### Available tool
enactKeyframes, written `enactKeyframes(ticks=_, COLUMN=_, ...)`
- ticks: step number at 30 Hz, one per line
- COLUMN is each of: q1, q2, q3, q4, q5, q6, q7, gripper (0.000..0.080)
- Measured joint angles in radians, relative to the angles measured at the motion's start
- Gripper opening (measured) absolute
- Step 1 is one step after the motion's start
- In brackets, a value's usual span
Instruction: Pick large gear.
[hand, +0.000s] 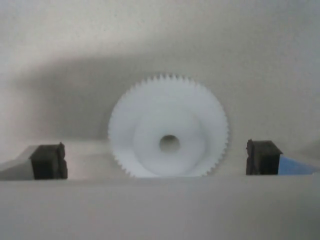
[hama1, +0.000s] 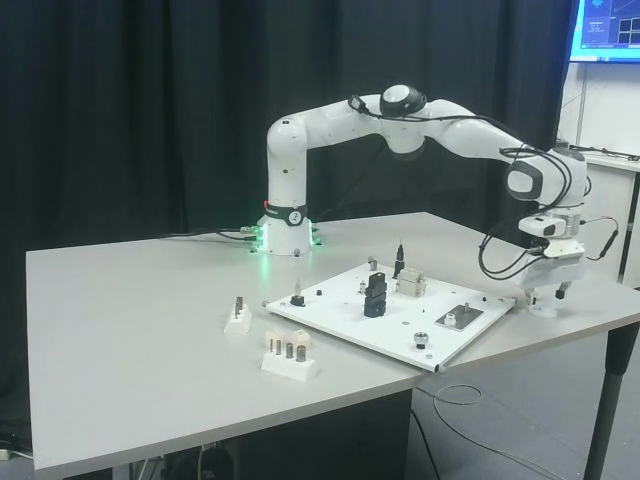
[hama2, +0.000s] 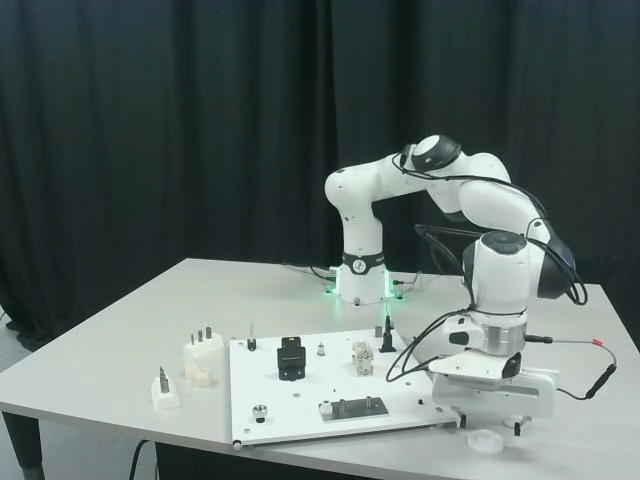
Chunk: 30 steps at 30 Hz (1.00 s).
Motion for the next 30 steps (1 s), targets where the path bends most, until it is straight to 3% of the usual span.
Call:
enactKeyframes(ticks=9, q1=-0.032, q2=0.0, q3=0.028, q4=0.04, q5=-0.004, q6=-0.017, q7=0.007, gripper=0.08)
enactKeyframes(ticks=19, q1=-0.031, q2=0.001, q3=0.032, q4=0.047, q5=-0.042, q6=-0.017, q7=0.048, gripper=0.08)
enactKeyframes(ticks=30, q1=-0.04, q2=0.004, q3=0.054, q4=0.047, q5=-0.045, q6=-0.01, q7=0.066, gripper=0.08)
